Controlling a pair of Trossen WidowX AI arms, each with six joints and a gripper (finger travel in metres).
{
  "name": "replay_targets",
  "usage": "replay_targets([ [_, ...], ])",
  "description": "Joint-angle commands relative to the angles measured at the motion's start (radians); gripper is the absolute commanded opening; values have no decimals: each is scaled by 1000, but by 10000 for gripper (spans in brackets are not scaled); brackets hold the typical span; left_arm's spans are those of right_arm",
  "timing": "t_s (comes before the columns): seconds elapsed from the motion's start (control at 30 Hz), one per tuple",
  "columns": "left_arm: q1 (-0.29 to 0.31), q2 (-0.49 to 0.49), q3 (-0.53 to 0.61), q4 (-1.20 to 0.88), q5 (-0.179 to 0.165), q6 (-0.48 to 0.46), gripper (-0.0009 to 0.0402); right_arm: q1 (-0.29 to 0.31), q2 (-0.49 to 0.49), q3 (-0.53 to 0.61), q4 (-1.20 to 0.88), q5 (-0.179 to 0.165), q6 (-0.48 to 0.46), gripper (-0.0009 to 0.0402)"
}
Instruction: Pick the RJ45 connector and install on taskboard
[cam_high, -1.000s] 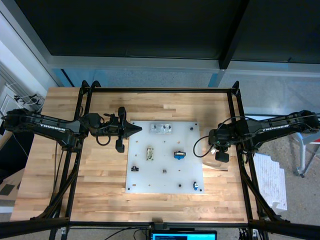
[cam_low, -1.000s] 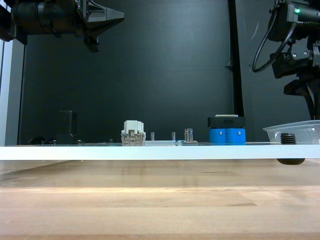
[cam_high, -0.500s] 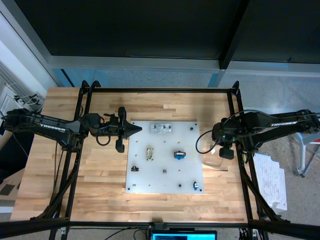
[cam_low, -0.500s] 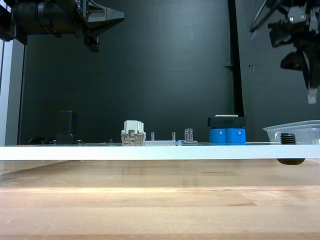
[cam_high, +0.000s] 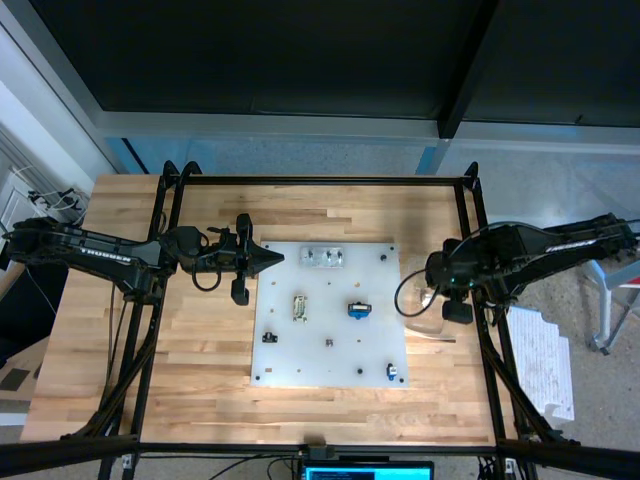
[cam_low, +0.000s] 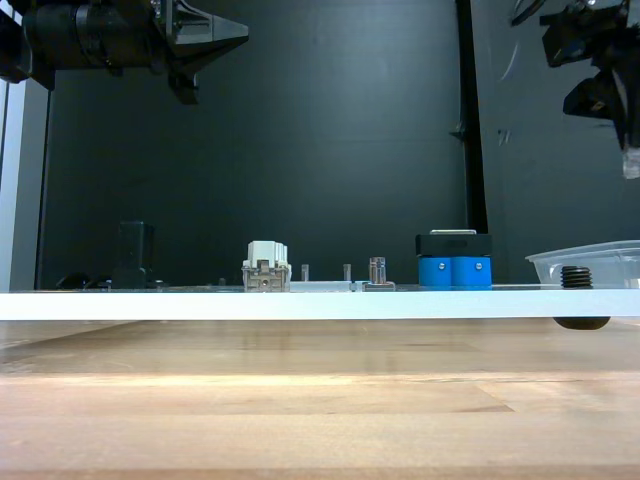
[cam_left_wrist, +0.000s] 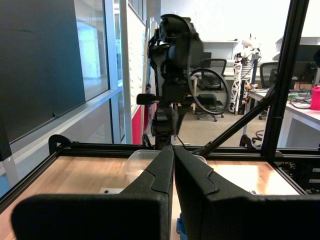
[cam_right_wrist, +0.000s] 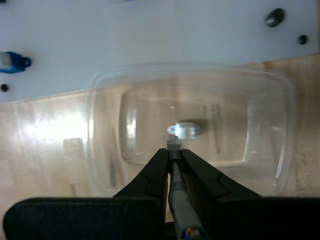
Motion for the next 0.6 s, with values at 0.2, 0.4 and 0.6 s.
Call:
replay_targets([
  [0.2,0,0,0,0,0,0,0,167,121,55,101,11,84,0],
  [0.4,0,0,0,0,0,0,0,250,228,110,130,24,151,0],
  [0.6,0,0,0,0,0,0,0,330,335,174,148,38,195,0],
])
